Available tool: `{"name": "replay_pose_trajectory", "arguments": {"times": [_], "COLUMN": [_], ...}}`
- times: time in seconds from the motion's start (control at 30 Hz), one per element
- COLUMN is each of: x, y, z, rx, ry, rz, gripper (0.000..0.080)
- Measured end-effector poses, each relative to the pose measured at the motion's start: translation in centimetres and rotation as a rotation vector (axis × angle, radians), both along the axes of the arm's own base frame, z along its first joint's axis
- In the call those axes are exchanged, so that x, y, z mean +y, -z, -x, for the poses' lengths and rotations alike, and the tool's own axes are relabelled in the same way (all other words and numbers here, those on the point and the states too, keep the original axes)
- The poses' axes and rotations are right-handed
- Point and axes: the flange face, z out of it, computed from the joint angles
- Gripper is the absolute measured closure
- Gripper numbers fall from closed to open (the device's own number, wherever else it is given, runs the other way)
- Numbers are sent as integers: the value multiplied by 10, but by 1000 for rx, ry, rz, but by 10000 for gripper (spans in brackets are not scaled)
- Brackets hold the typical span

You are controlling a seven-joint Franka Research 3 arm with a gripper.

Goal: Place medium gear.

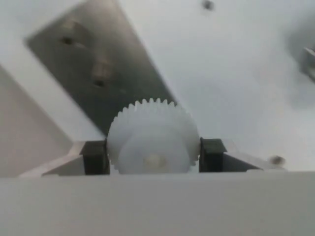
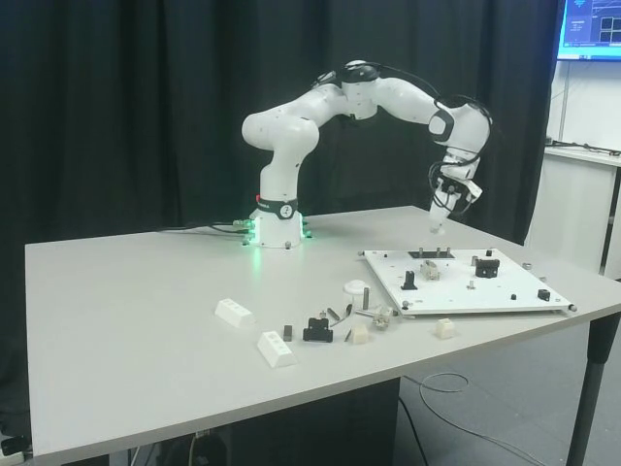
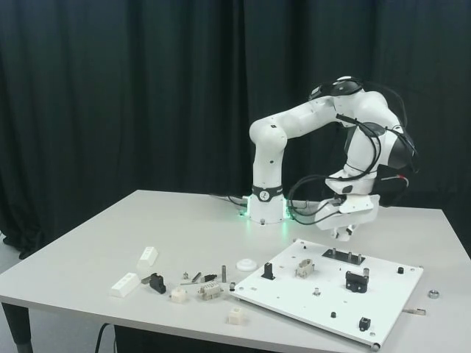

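So the hand [image 1: 153, 156] holds the medium gear [image 1: 152, 140] above the grey plate [image 1: 98, 69], and the placing itself seems not yet done.

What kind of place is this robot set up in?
Probably a robotics lab or test cell. A white arm is bolted to a grey table, black curtains close off the back, and a white assembly board sits beside loose small parts.

- No text, label, brand or number can be read anywhere.
- The screen [image 2: 591, 29] in the first room view shows lines too small to read.
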Motion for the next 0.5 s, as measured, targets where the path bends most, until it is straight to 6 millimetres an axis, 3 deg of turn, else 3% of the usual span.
{"name": "replay_pose_trajectory", "arguments": {"times": [0.23, 0.5], "x": [-35, -95], "y": [-3, -3], "z": [-15, -32], "rx": [-12, -21], "ry": [-27, -56], "rz": [64, 100], "gripper": [406, 406]}}
